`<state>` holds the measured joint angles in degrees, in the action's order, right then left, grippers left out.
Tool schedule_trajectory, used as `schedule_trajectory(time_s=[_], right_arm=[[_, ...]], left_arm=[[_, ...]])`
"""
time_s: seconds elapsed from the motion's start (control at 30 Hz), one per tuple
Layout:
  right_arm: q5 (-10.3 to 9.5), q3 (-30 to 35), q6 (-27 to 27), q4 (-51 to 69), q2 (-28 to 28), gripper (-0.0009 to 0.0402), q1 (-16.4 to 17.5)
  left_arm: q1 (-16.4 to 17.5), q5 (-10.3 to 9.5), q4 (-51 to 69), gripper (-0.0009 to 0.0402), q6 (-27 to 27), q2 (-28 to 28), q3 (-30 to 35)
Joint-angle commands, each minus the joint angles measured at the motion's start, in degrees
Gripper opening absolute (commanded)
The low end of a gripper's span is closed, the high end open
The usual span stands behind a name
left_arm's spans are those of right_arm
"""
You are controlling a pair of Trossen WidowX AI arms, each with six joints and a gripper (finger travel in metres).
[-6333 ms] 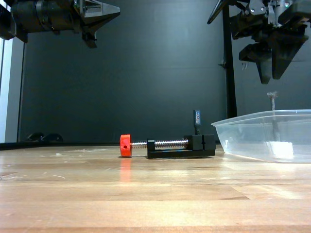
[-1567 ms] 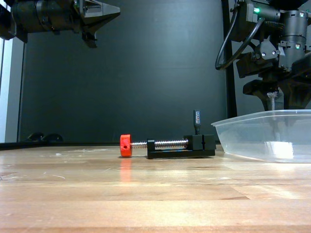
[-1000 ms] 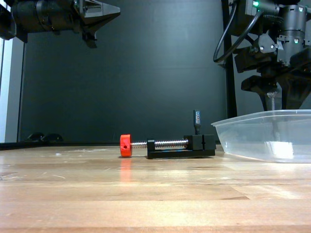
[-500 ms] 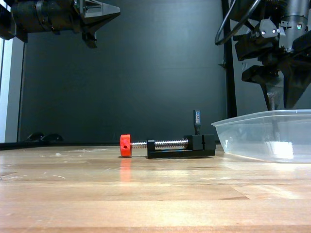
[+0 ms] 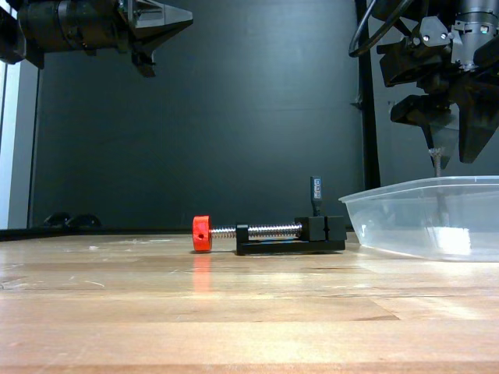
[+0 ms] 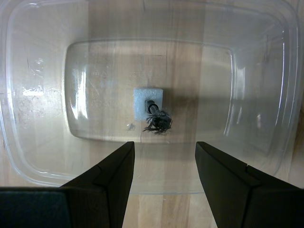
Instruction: Pick the usb-c connector and install on the hub
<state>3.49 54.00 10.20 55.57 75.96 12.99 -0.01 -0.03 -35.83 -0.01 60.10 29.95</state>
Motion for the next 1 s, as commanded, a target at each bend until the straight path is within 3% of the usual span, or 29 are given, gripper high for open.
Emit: schedule_trajectory(time_s=[0.03, 0.23, 1.0], right_arm=[[0.15, -0.09, 0.07, -0.13, -0.02, 0.0177, 0.07], [1.62, -0.09, 0.55, -1.18, 0.37, 0.0177, 0.17], [1.46, -1.55, 3.08, -8.22, 7.1, 0.0177, 1.2]], left_arm=[[0.02, 0.02, 0.0, 0.0, 0.0, 0.0, 0.0], [0.02, 0.02, 0.0, 0.0, 0.0, 0.0, 0.0], [0.02, 0.02, -0.02, 0.0, 0.0, 0.0, 0.0]])
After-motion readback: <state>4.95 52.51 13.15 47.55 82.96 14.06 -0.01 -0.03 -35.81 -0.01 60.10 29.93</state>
